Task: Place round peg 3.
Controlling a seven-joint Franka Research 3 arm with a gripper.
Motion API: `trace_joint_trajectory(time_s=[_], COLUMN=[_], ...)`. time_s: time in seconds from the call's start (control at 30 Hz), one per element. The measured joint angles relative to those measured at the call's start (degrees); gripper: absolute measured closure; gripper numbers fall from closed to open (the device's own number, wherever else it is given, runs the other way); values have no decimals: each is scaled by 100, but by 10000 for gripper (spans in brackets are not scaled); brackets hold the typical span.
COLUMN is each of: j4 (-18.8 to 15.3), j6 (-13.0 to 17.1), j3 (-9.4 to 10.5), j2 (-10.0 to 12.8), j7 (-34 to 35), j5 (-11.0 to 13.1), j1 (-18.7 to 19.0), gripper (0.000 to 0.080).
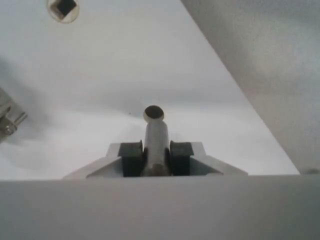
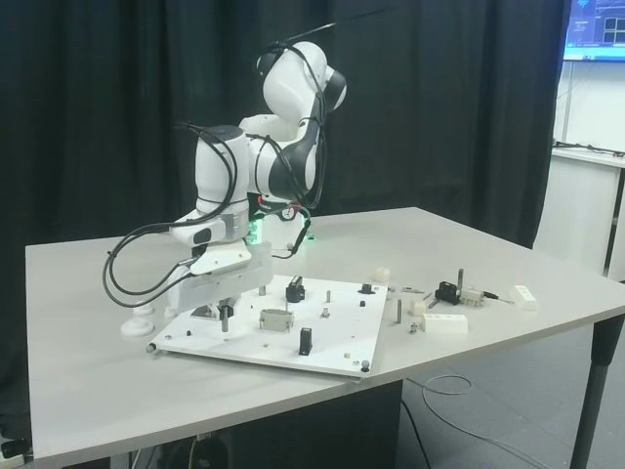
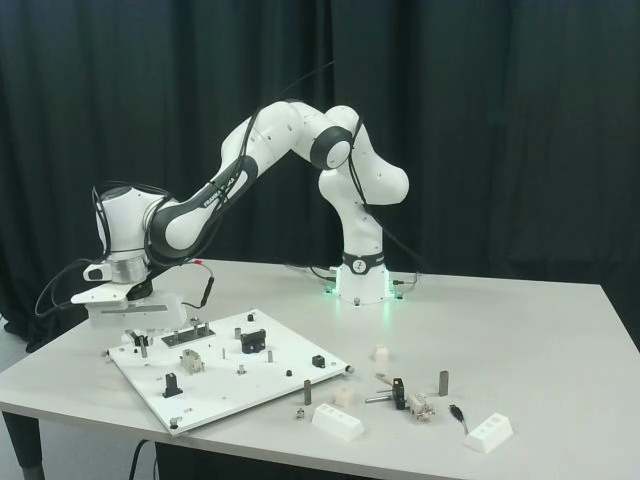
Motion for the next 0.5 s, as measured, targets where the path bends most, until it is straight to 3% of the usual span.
trace_joint_trajectory(time_s=[0.27,0.5], j4=[38,136], j6=[-88,-532], j3=[9,43], j2=[-13,-119], j7=[46,220], j5=[0,10], j1=[15,68], gripper=[692,692])
